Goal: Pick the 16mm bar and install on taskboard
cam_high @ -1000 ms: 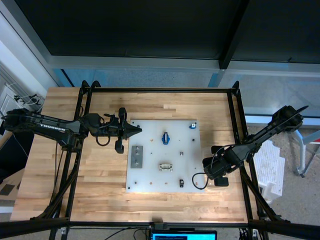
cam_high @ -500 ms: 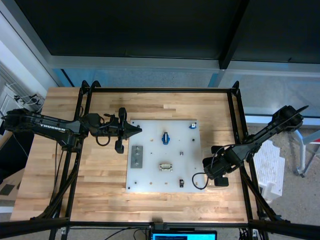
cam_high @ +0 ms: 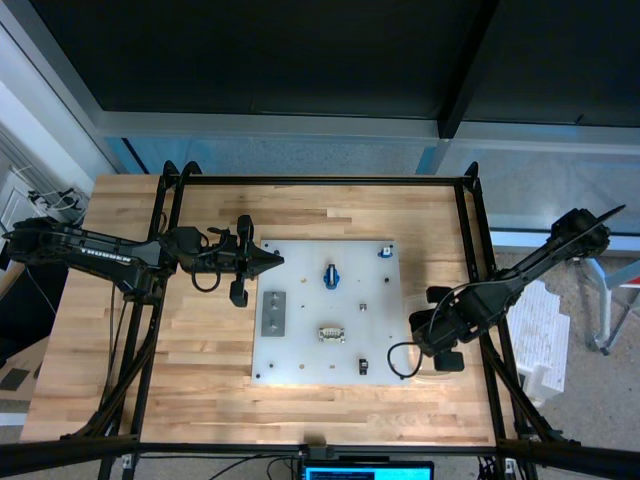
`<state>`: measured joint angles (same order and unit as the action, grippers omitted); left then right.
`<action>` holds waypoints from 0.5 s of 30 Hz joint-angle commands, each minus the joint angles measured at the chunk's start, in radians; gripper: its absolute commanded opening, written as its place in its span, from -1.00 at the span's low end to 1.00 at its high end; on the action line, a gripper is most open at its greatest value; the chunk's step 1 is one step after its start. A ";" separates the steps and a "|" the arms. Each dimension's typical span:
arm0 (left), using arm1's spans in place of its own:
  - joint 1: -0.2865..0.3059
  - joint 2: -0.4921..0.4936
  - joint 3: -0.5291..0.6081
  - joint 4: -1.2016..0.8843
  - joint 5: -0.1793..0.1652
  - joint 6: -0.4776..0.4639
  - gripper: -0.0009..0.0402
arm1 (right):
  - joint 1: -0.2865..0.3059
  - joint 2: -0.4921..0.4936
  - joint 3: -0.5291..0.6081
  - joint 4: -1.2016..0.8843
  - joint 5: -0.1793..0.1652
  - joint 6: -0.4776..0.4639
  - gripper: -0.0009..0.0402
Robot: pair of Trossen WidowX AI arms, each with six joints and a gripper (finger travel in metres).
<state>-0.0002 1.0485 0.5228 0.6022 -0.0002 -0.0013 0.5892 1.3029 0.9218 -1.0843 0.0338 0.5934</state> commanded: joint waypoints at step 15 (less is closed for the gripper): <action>0.000 0.000 0.000 0.000 0.000 0.000 -0.96 | 0.001 -0.005 0.184 -0.165 0.000 -0.502 -0.96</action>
<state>-0.0002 1.0485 0.5224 0.6025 -0.0002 -0.0013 0.5900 1.2968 1.1057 -1.2491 0.0345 0.1555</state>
